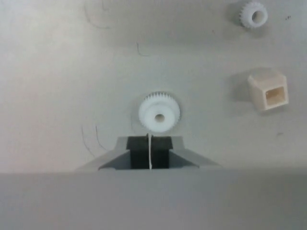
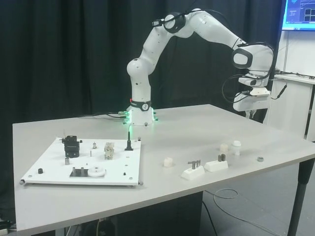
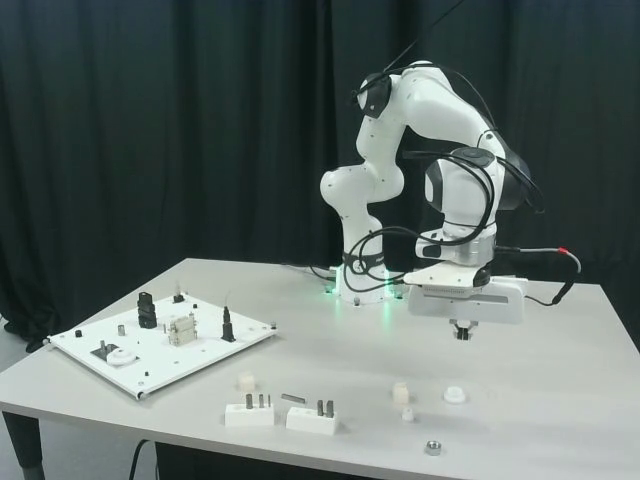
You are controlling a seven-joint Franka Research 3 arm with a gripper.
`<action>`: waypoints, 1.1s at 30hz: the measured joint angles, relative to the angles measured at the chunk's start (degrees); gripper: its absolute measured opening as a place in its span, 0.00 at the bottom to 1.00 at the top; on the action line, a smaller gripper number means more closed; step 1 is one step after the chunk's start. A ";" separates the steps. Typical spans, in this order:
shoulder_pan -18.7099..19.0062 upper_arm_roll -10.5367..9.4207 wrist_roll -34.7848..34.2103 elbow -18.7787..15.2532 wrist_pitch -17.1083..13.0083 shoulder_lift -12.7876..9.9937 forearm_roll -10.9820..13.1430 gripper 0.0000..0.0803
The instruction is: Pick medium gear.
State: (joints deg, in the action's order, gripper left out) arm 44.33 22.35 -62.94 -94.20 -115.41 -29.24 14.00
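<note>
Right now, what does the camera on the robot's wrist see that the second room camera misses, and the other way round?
Only the wrist view shows the teeth and centre hole of the medium gear and the closed fingertips of the gripper. Only the second room view shows the whole white arm, the white board with parts and the black curtain. Both show the grey table, that gear and a smaller gear.

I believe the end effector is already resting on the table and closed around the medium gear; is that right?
Not quite. The end effector hangs above the grey table, and the medium gear lies free on the surface below it, ungrasped. The second room view shows the gap; the wrist view shows the gear lying clear of the fingertips.
</note>
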 joint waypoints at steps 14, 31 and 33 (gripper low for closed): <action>0.52 -0.03 -1.03 -0.70 0.66 0.02 -0.36 0.19; 1.89 -0.29 -1.25 -6.12 -2.09 0.00 -0.36 0.97; 2.05 -0.33 -1.48 -7.00 -3.18 -0.01 -0.35 0.97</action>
State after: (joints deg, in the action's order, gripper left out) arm 46.39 22.02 -64.42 -101.19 -118.59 -29.25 13.65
